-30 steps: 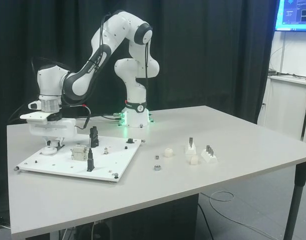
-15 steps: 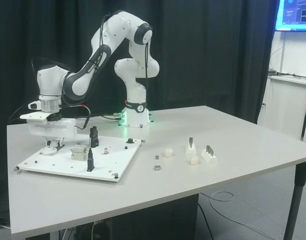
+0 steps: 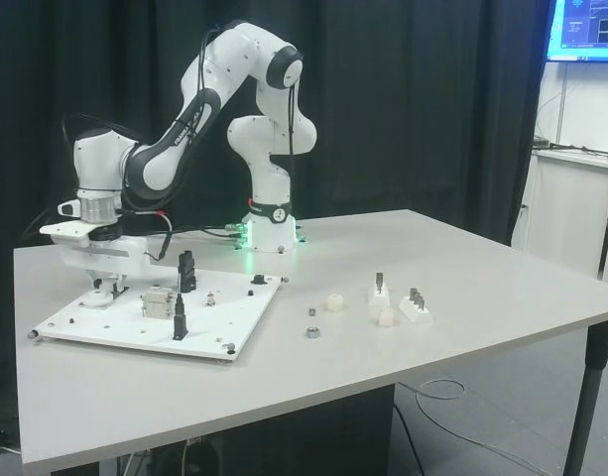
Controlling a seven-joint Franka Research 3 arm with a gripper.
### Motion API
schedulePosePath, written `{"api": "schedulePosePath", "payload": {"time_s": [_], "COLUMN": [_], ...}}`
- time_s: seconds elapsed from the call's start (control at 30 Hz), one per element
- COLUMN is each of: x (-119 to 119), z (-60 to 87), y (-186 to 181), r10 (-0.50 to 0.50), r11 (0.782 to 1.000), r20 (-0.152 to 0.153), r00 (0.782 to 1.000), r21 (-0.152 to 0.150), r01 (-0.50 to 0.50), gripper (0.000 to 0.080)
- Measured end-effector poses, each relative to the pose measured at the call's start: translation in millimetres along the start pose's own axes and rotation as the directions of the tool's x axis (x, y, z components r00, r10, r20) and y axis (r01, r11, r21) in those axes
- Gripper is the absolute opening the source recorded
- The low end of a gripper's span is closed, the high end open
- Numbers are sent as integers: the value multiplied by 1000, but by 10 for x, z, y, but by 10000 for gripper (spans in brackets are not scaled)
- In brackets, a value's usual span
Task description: Insert medium gear.
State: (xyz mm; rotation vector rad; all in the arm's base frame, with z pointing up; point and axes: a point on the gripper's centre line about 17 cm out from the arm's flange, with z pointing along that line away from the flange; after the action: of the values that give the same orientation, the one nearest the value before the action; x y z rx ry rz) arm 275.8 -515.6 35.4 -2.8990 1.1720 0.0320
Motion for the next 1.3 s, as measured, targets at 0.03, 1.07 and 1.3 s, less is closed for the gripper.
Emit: {"api": "schedulePosePath", "payload": {"time_s": [0.03, 1.07, 1.3], "x": [0, 9, 34], "z": [1, -8, -122], "y": [0, 16, 26], "r10": [4, -90, -98], "r11": [1000, 996, 995], "r20": [0, 14, 19], "r00": [1000, 996, 995], "r21": [0, -15, -6], "r01": [-4, 90, 98], "gripper": [399, 680, 771]}}
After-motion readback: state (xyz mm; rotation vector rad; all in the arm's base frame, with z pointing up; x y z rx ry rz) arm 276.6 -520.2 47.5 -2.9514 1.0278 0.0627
